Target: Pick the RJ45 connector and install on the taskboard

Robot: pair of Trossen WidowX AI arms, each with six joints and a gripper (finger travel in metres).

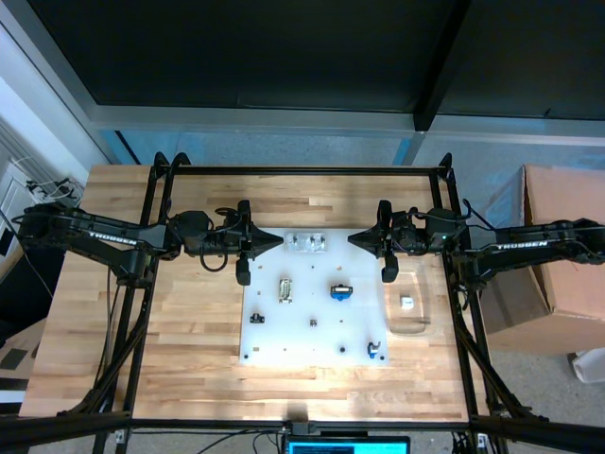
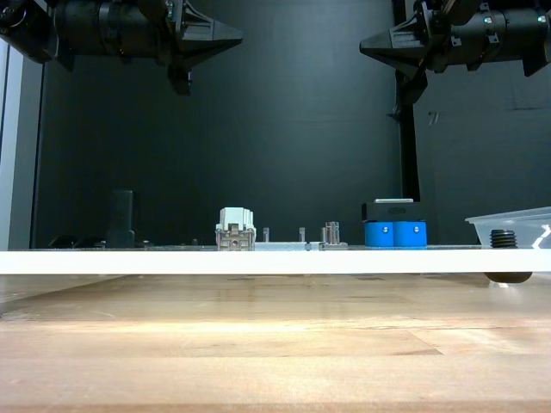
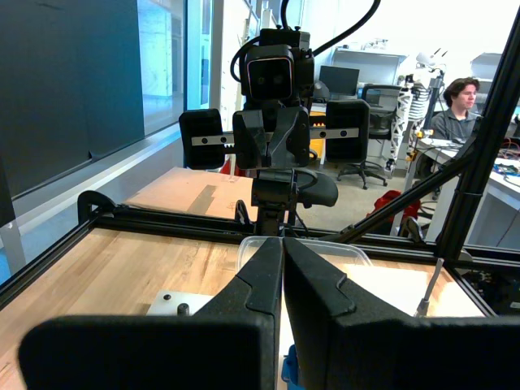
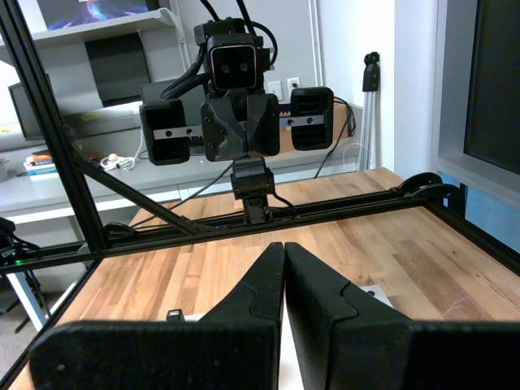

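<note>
Jack (image 1: 376, 350), connector unclear, left gripper (image 1: 280, 242), right gripper (image 1: 351, 240) aloft, jaws together

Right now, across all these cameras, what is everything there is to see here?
Table: one, light wood, under everything.
Frame: one, black, around the table.
Board: one, white, mid-table.
Jack: one, blue, at the board's near right corner; filled or not, cannot tell.
Blue part: one, on the board, right of centre.
Grey fitting: one, on the board, left of centre.
Tray: one, clear, right of the board.
White block: one, in the tray.
RJ45 connector: in neither gripper; where it lies, cannot tell.
Cardboard box: one, brown, off the table's right edge.
Person: one, seated, in the background.
Left gripper: black, raised over the board's far left, shut, empty.
Right gripper: black, raised over the board's far right, shut, empty.
</note>
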